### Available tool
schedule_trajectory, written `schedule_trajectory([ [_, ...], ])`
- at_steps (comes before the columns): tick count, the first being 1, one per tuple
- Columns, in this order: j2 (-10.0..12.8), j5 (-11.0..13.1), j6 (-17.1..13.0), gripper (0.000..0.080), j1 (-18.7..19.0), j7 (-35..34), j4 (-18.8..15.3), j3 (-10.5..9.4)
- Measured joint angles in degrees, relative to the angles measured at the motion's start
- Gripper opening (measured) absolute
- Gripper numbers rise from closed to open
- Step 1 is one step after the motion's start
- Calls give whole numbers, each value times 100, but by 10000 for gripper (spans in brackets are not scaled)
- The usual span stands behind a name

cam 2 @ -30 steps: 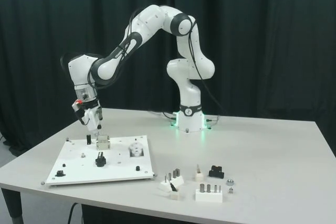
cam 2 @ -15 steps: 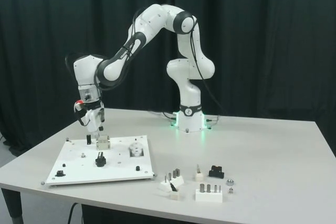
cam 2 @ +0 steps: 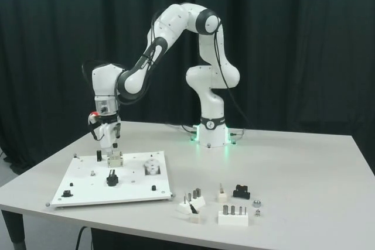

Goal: Insert waterproof.

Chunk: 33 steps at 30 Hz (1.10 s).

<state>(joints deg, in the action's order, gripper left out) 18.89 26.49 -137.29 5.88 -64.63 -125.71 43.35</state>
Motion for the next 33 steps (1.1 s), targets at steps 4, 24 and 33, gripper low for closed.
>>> schedule_trajectory([
  [4,-52,0,-127,800,36,0,-98,0],
  [24,-73,8,-618,800,219,-44,-301,-6],
  [33,-65,13,-749,800,228,-81,-332,-29],
])
